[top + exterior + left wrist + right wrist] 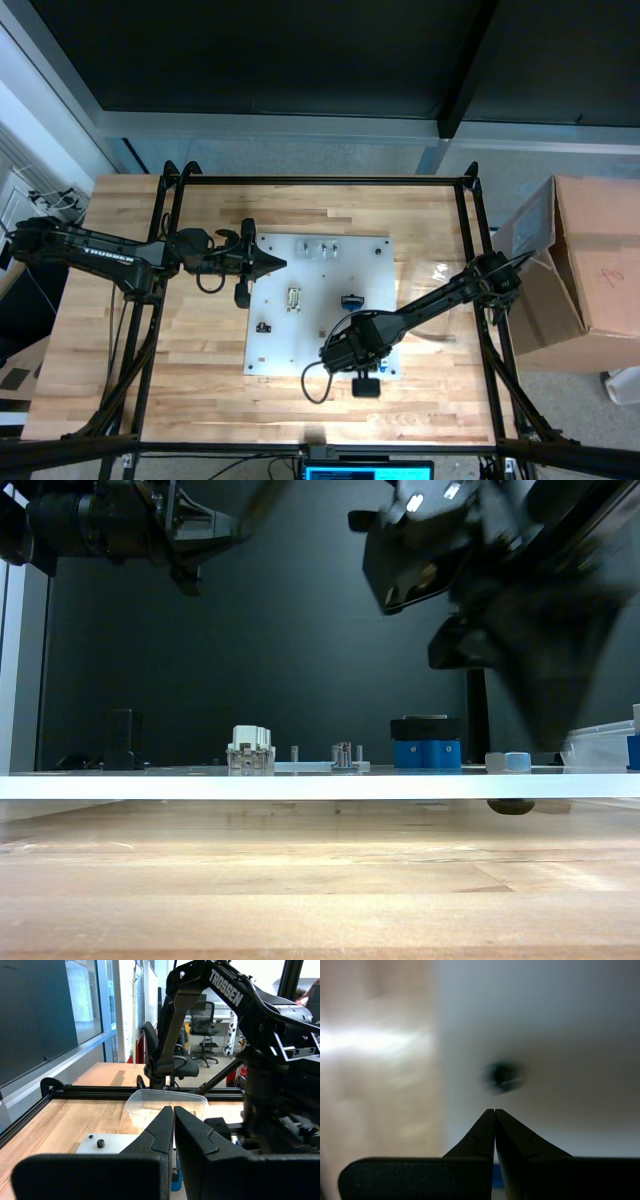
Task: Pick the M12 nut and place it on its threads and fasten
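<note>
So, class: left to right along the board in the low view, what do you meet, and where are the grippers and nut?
White connector → thin post → silver fitting → blue block → clear tray. Left gripper, shut, high at the left; right gripper, shut, low over the board's near right. Nut: cannot tell.

Item: desk (120, 360), pale wood planks, edged by a black frame (320, 180). A white board (275, 340) lies flat on it beneath the left claw (173, 1108) and the right claw (495, 1110). A clear tray (435, 285) sits on the wood beyond the right claw, beside the board.
</note>
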